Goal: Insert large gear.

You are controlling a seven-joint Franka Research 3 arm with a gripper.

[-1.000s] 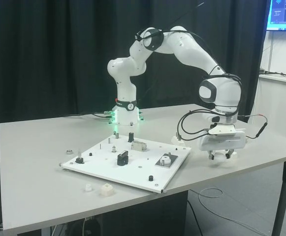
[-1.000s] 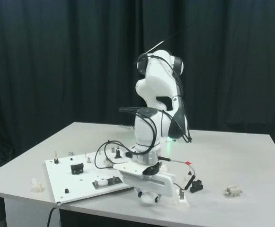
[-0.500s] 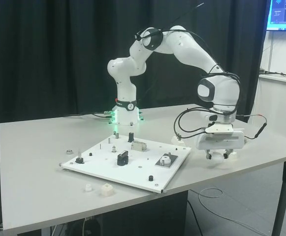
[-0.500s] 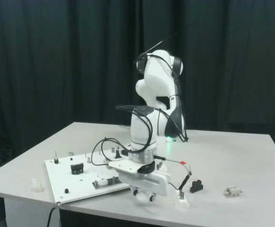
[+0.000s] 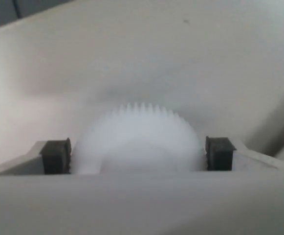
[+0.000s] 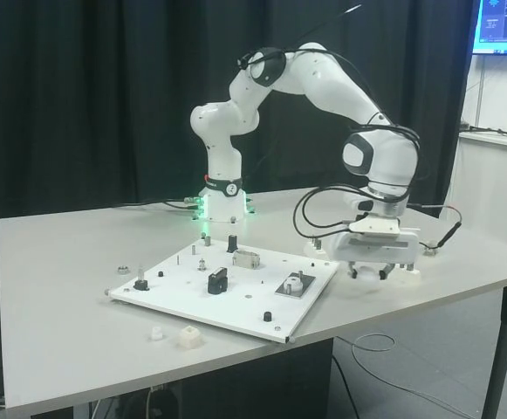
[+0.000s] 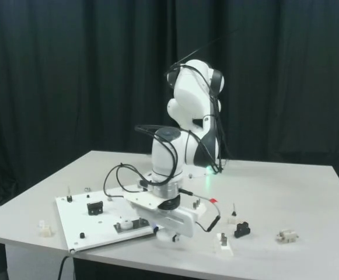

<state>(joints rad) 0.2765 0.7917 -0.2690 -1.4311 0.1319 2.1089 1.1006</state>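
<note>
Carry step in hand. Gripper (image 5: 139,156) closed on large gear (image 5: 139,139), black pads (image 5: 56,155) tight to its toothed rim, held right of centre in first room view, just off white board (image 6: 183,301). Next, probably: travel over board peg, align, lower.

One white arm (image 6: 323,78), one white board (image 6: 227,292), one toothed gear (image 5: 139,139), one grey table (image 6: 61,262)

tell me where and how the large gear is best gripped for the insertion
Across its toothed rim, from above, as the gripper holds it now. The large gear is a flat white disc, and the two black pads sit on opposite edges of it. That probably keeps its centre free and its face level for going down onto the white board.
</note>
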